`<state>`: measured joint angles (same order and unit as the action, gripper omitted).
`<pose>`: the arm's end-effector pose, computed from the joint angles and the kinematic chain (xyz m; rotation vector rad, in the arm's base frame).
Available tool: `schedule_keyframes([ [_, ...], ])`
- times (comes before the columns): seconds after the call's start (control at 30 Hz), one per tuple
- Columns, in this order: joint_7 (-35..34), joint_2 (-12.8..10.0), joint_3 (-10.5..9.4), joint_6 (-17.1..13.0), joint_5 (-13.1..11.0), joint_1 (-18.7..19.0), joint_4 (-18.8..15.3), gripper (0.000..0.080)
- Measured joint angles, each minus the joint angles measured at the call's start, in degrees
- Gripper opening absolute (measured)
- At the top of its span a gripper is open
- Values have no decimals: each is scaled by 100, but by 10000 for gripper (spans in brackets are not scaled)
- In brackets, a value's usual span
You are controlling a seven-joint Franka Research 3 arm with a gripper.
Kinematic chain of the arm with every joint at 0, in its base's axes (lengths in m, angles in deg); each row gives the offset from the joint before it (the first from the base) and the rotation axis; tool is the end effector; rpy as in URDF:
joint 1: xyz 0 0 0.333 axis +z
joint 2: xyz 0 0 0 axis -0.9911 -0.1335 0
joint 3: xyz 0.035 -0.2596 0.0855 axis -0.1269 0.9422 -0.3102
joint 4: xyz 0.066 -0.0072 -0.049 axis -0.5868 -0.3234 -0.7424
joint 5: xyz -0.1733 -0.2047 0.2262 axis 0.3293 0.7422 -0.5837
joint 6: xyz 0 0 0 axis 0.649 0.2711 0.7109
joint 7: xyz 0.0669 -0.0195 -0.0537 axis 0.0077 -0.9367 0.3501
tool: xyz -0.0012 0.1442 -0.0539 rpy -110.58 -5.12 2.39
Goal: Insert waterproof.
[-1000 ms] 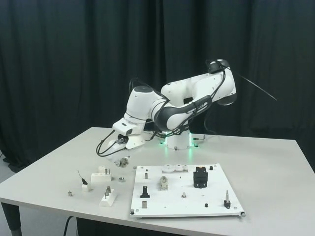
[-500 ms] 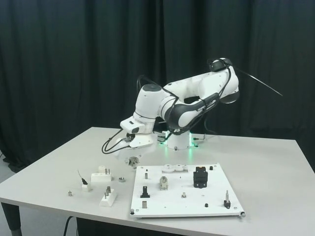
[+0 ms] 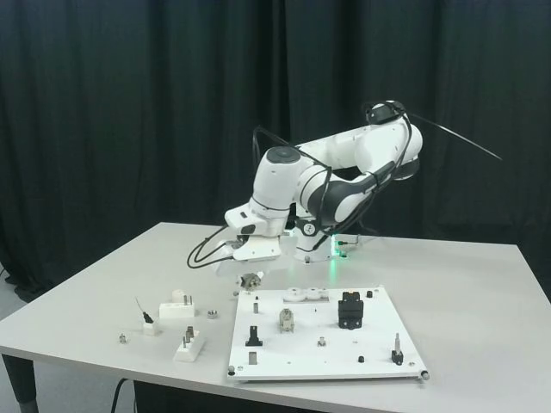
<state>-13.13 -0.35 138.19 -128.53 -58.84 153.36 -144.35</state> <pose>0.5265 -0.0243 0.2393 2.8139 -0.0420 -0.2317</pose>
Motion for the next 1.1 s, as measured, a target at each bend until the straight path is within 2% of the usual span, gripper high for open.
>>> schedule_keyframes([
  [0.2, -718, 0, 7, 289, 120, -33, 286, 317],
  [0.5, -1524, 3, 39, 781, 135, -131, 647, 317],
  [0.9, -2102, 9, 19, 1523, -41, -517, 1321, 317],
  [1.1, -2349, 4, -45, 1648, -91, -686, 1596, 317],
])
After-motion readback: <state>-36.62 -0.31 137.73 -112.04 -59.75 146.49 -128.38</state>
